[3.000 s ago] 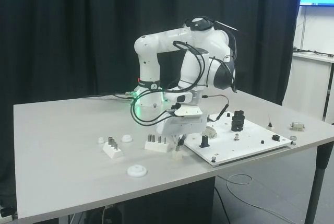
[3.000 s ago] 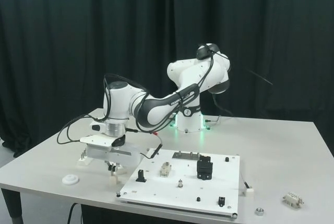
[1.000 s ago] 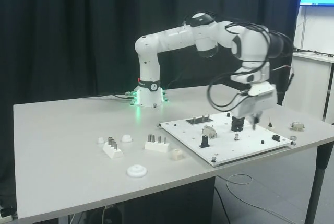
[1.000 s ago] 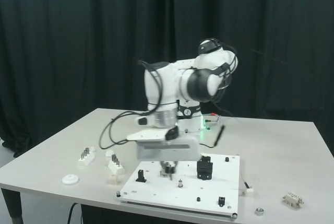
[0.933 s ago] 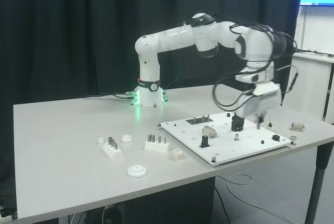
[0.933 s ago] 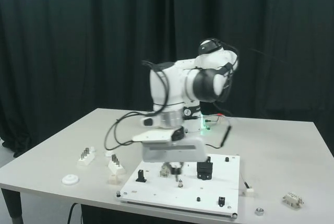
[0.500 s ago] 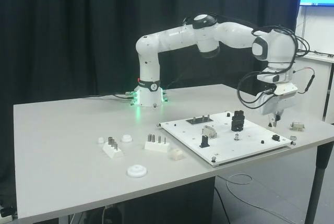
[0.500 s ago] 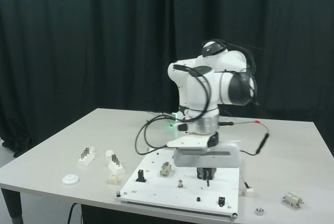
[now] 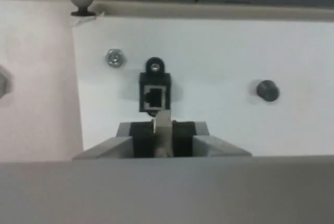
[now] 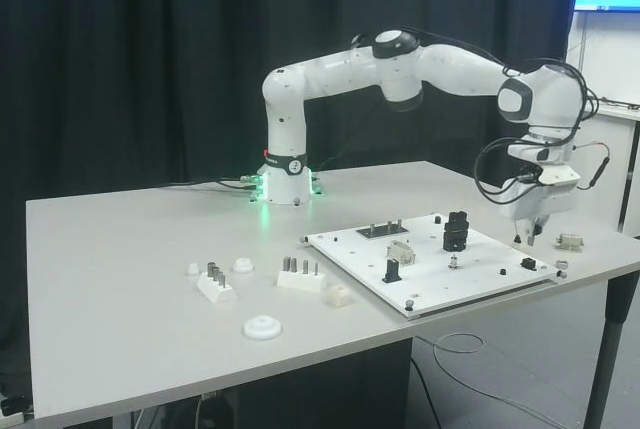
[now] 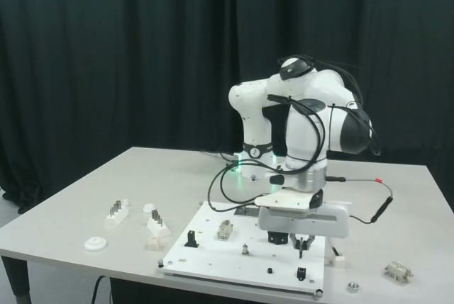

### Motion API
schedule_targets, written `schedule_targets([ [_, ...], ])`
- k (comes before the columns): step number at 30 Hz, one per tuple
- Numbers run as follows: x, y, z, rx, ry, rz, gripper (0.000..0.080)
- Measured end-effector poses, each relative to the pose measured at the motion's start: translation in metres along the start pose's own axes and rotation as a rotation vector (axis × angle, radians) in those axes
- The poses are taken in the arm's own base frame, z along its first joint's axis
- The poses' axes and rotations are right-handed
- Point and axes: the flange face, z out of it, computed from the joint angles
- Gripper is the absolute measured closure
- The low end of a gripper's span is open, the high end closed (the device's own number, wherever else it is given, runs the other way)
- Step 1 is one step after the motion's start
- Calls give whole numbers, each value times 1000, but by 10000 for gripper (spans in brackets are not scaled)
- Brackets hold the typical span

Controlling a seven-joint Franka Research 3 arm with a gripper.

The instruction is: Insert Ethernet.

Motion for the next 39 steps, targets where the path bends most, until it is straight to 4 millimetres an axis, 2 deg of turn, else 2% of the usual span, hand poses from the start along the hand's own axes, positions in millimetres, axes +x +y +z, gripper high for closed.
schedule_targets([
  [11, -10, -6, 15, -29, 25, 14, 731],
  [39, -6, -3, 29, -27, 25, 56, 731],
])
